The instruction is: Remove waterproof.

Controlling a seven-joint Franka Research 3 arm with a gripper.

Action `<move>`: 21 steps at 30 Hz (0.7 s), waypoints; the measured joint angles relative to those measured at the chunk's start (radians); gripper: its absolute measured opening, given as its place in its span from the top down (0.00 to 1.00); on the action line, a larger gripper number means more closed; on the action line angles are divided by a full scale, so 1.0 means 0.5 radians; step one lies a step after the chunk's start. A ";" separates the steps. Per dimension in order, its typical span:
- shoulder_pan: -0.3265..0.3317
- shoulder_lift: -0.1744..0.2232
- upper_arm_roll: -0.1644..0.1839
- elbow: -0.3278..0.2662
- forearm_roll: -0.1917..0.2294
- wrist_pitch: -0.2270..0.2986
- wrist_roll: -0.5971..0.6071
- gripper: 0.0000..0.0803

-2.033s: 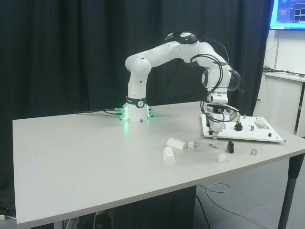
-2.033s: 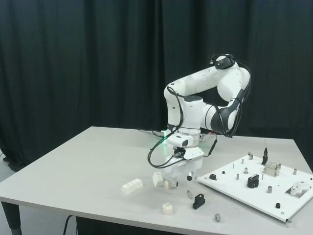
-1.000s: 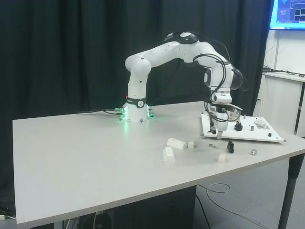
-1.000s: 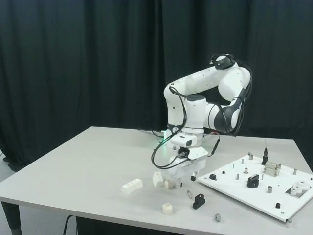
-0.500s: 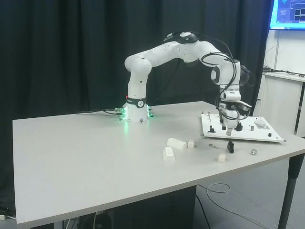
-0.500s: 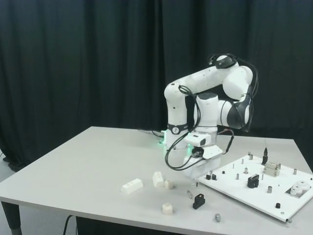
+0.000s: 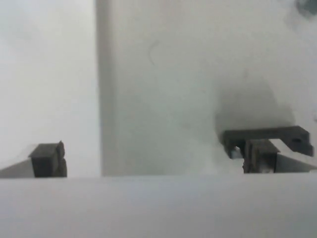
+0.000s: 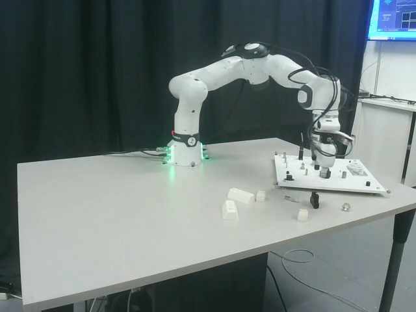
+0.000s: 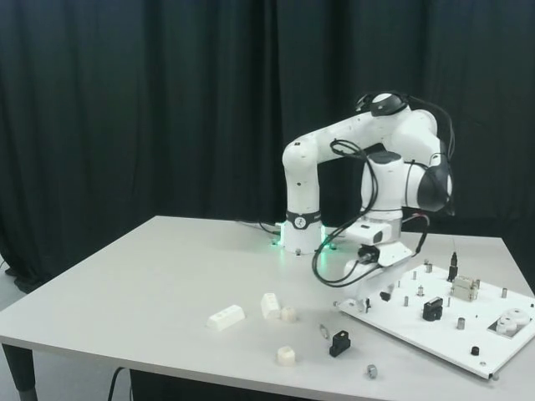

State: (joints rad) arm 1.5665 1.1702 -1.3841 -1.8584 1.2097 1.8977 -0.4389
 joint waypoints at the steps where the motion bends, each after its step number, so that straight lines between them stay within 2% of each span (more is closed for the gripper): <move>1: 0.008 0.000 -0.001 0.010 -0.010 -0.011 0.024 0.00; 11: 0.112 -0.001 -0.031 0.079 -0.084 -0.117 0.225 0.00; 21: 0.258 -0.002 -0.088 0.087 -0.120 -0.196 0.351 0.00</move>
State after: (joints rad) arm 1.6954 1.1693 -1.4282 -1.8147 1.1495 1.7995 -0.2631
